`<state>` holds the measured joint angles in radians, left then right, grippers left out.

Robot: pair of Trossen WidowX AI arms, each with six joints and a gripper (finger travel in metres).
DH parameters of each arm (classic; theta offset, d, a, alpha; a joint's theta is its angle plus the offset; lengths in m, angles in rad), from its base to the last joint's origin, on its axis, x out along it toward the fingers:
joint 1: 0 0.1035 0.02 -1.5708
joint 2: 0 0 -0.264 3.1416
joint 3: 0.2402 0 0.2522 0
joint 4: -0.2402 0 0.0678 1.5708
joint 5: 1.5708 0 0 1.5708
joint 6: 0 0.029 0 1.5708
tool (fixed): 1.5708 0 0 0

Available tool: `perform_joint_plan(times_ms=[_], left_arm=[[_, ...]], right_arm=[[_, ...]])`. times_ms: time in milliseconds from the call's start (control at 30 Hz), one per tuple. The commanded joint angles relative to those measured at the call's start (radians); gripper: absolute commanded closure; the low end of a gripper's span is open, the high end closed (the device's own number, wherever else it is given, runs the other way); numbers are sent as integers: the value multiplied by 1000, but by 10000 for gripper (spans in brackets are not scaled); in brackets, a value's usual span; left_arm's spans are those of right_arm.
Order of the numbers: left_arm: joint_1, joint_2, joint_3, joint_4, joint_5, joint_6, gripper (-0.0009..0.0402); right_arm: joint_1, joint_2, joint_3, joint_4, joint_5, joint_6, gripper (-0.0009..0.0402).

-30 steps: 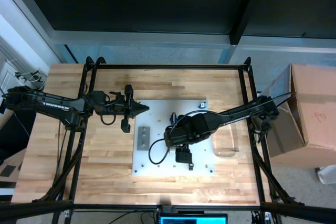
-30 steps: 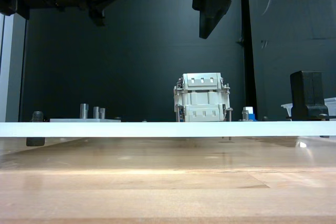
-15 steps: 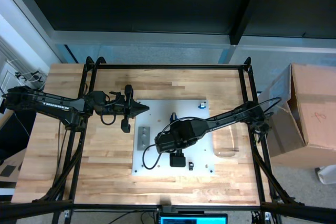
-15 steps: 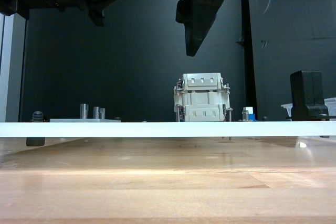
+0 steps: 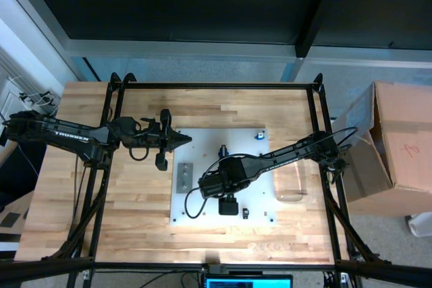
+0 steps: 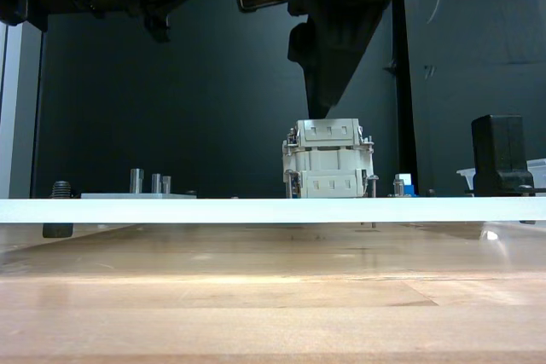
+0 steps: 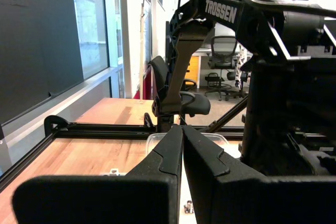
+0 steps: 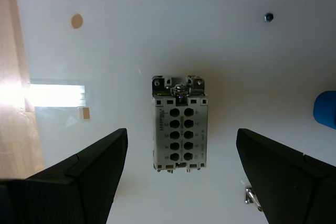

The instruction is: Remove the HAN10E connector from the taskboard and place in the container

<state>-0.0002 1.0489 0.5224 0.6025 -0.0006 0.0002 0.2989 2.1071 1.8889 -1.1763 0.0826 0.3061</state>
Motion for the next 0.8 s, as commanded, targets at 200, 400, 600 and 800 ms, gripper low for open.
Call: perform_joint_plan(times_ms=[200,400,600,800], left_arm=[[0,0,0,0,0,0,393],[0,0,0,0,0,0,393],[0,0,0,0,0,0,393],[0,0,0,0,0,0,393]], right_arm=[[0,-1,-87,102,-5,0,103],[0,-1,-113,116,-5,0,125],[0,-2,-111,126,-5,-2,194],[0,-2,-112,136,-5,-6,267]])
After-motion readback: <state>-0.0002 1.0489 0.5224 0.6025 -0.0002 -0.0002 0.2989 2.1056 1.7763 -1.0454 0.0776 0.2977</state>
